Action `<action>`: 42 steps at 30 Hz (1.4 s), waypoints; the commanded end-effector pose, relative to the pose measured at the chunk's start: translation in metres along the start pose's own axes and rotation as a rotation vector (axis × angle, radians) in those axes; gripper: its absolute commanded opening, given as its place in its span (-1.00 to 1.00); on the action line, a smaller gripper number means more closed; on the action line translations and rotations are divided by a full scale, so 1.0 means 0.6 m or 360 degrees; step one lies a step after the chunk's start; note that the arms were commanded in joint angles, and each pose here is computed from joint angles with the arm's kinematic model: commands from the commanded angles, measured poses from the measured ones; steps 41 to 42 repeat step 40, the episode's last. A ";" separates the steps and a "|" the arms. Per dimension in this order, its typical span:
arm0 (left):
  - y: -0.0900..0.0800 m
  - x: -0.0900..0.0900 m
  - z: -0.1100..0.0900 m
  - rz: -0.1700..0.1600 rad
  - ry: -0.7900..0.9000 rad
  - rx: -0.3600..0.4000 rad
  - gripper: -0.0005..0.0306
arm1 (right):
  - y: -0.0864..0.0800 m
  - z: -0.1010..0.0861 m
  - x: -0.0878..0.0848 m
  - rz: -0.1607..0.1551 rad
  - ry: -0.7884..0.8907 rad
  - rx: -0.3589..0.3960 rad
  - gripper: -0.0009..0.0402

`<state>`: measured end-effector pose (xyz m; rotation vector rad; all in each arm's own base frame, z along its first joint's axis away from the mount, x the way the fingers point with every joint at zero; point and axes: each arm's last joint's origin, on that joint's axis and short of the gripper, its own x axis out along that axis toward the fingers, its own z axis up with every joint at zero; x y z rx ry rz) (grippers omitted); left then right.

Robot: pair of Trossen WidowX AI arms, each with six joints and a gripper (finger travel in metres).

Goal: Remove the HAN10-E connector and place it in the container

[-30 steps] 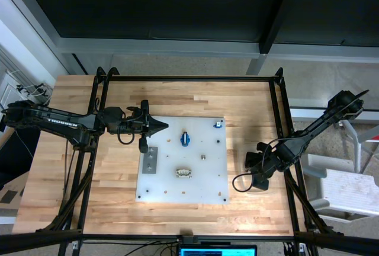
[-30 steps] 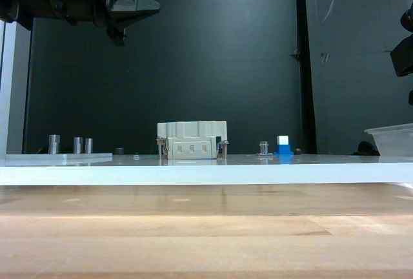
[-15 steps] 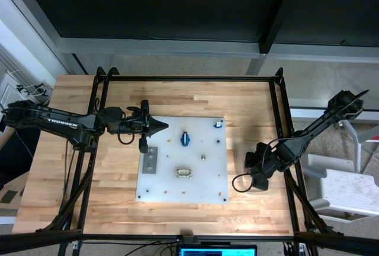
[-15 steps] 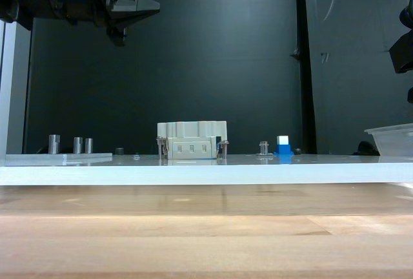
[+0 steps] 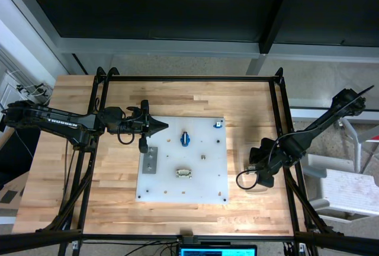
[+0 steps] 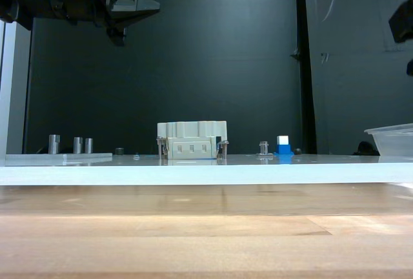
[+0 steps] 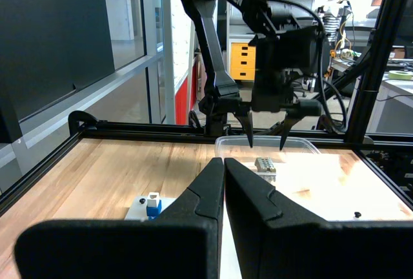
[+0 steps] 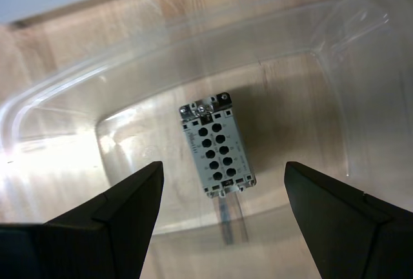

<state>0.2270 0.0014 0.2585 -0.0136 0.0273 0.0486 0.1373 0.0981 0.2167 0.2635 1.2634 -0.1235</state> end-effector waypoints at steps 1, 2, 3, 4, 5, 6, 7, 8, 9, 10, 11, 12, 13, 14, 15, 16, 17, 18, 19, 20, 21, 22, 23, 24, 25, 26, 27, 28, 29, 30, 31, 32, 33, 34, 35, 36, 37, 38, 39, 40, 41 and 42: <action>0.000 0.000 0.000 0.0000 0.0001 0.0001 -0.96 | 0.003 0.006 -0.017 0.0000 -0.0003 -0.0003 0.32; 0.000 0.000 0.000 0.0000 0.0001 0.0001 -0.96 | 0.004 0.007 -0.021 -0.0002 -0.0001 -0.0003 0.32; 0.000 0.000 0.000 0.0000 0.0001 0.0001 -0.96 | 0.005 0.008 -0.025 0.0000 -0.0002 -0.0003 0.32; 0.000 0.000 0.000 -0.0001 0.0001 0.0001 -0.96 | 0.005 0.010 -0.030 0.0002 -0.0004 -0.0003 0.32; 0.000 0.000 0.000 0.0000 0.0001 0.0001 -0.96 | 0.006 0.011 -0.034 0.0005 -0.0007 -0.0002 0.32; 0.000 0.000 0.000 0.0000 0.0001 0.0001 -0.96 | 0.007 0.013 -0.037 0.0009 -0.0010 -0.0002 0.32; 0.000 0.000 0.000 0.0000 0.0001 0.0001 -0.96 | 0.008 0.014 -0.040 0.0013 -0.0013 -0.0002 0.32; 0.000 0.000 0.000 -0.0001 0.0001 0.0001 -0.97 | 0.009 0.015 -0.041 0.0019 -0.0016 -0.0001 0.32; 0.000 0.000 0.000 0.0000 0.0000 0.0001 -0.97 | 0.009 0.015 -0.042 0.0020 -0.0017 -0.0001 0.32; 0.000 0.000 0.000 0.0000 0.0001 0.0001 -0.97 | 0.009 0.015 -0.041 0.0019 -0.0017 -0.0001 0.32; 0.000 0.000 0.000 -0.0001 0.0001 0.0001 -0.97 | 0.009 0.014 -0.041 0.0016 -0.0013 -0.0001 0.32; 0.000 0.000 0.000 -0.0001 0.0000 0.0001 -0.96 | 0.009 0.014 -0.040 0.0012 -0.0010 -0.0002 0.32; 0.000 0.000 0.000 0.0000 0.0000 0.0001 -0.96 | 0.008 0.014 -0.040 0.0010 -0.0008 -0.0002 0.32; 0.000 0.000 0.000 -0.0001 0.0001 0.0001 -0.97 | 0.008 0.014 -0.040 0.0008 -0.0007 -0.0002 0.32; 0.000 0.000 0.000 0.0000 0.0000 0.0001 -0.96 | 0.008 0.014 -0.040 0.0008 -0.0007 -0.0002 0.32; 0.000 0.000 0.000 0.0000 0.0000 0.0001 -0.96 | 0.008 0.014 -0.040 0.0008 -0.0007 0.0000 0.32; 0.000 0.000 0.000 0.0000 0.0001 0.0001 -0.97 | 0.008 0.014 -0.040 0.0008 -0.0007 -0.0001 0.32; 0.000 0.000 0.000 -0.0001 0.0001 0.0001 -0.96 | 0.008 0.014 -0.040 0.0009 -0.0007 0.0000 0.32; 0.000 0.000 0.000 0.0000 0.0001 0.0001 -0.96 | 0.008 0.014 -0.040 0.0009 -0.0007 0.0003 0.32; 0.000 0.000 0.000 0.0000 0.0001 0.0001 -0.96 | 0.008 0.014 -0.040 0.0008 -0.0007 0.0003 0.32; 0.000 0.000 0.000 -0.0001 0.0000 0.0001 -0.96 | 0.008 0.014 -0.040 0.0009 -0.0007 0.0003 0.32; 0.000 0.000 0.000 0.0000 0.0001 0.0001 -0.96 | 0.008 0.014 -0.040 0.0009 -0.0007 0.0003 0.32; 0.000 0.000 0.000 0.0000 0.0001 0.0001 -0.96 | 0.008 0.014 -0.040 0.0009 -0.0007 0.0002 0.32; 0.000 0.000 0.000 0.0000 0.0001 0.0001 -0.96 | 0.008 0.014 -0.040 0.0009 -0.0007 0.0001 0.32; 0.000 0.000 0.000 -0.0001 0.0000 0.0001 -0.96 | 0.008 0.014 -0.040 0.0009 -0.0007 0.0002 0.32; 0.000 0.000 0.000 0.0000 0.0001 0.0001 -0.96 | 0.008 0.014 -0.040 0.0009 -0.0007 0.0002 0.32; 0.000 0.000 0.000 0.0000 0.0001 0.0001 -0.96 | 0.008 0.014 -0.040 0.0009 -0.0007 0.0002 0.32; 0.000 0.000 0.000 -0.0001 0.0000 0.0001 -0.96 | 0.008 0.014 -0.040 0.0009 -0.0007 0.0001 0.32; 0.000 0.000 0.000 -0.0001 0.0001 0.0001 -0.96 | 0.008 0.014 -0.040 0.0009 -0.0007 0.0000 0.32; 0.000 0.000 0.000 0.0000 0.0001 0.0001 -0.96 | 0.008 0.014 -0.040 0.0009 -0.0007 0.0001 0.32; 0.000 0.000 0.000 0.0000 0.0000 0.0001 -0.96 | 0.008 0.014 -0.040 0.0009 -0.0007 0.0000 0.32; 0.000 0.000 0.000 -0.0001 0.0001 0.0001 -0.97 | 0.008 0.014 -0.040 0.0010 -0.0006 0.0000 0.32; 0.000 0.000 0.000 0.0000 0.0001 0.0001 -0.96 | 0.008 0.014 -0.040 0.0009 -0.0007 0.0000 0.32; 0.000 0.000 0.000 0.0000 0.0000 0.0001 -0.96 | 0.008 0.014 -0.040 0.0009 -0.0007 -0.0001 0.32; 0.000 0.000 0.000 0.0000 0.0001 0.0001 -0.96 | 0.008 0.014 -0.040 0.0010 -0.0007 0.0000 0.32; 0.000 0.000 0.000 -0.0001 0.0001 0.0001 -0.96 | 0.008 0.014 -0.040 0.0010 -0.0007 -0.0001 0.32; 0.000 0.000 0.000 0.0000 0.0001 0.0001 -0.96 | 0.008 0.014 -0.040 0.0010 -0.0007 0.0000 0.32; 0.000 0.000 0.000 0.0000 0.0000 0.0001 -0.97 | 0.008 0.014 -0.040 0.0010 -0.0008 -0.0001 0.32; 0.000 0.000 0.000 -0.0001 0.0001 0.0001 -0.96 | 0.008 0.014 -0.040 0.0010 -0.0008 -0.0001 0.32; 0.000 0.000 0.000 -0.0001 0.0001 0.0001 -0.96 | 0.008 0.014 -0.040 0.0010 -0.0008 0.0000 0.32; 0.000 0.000 0.000 -0.0001 0.0001 0.0001 -0.96 | 0.008 0.014 -0.040 0.0010 -0.0008 0.0000 0.32; 0.000 0.000 0.000 -0.0001 0.0001 0.0001 -0.96 | 0.008 0.014 -0.040 0.0010 -0.0008 0.0000 0.32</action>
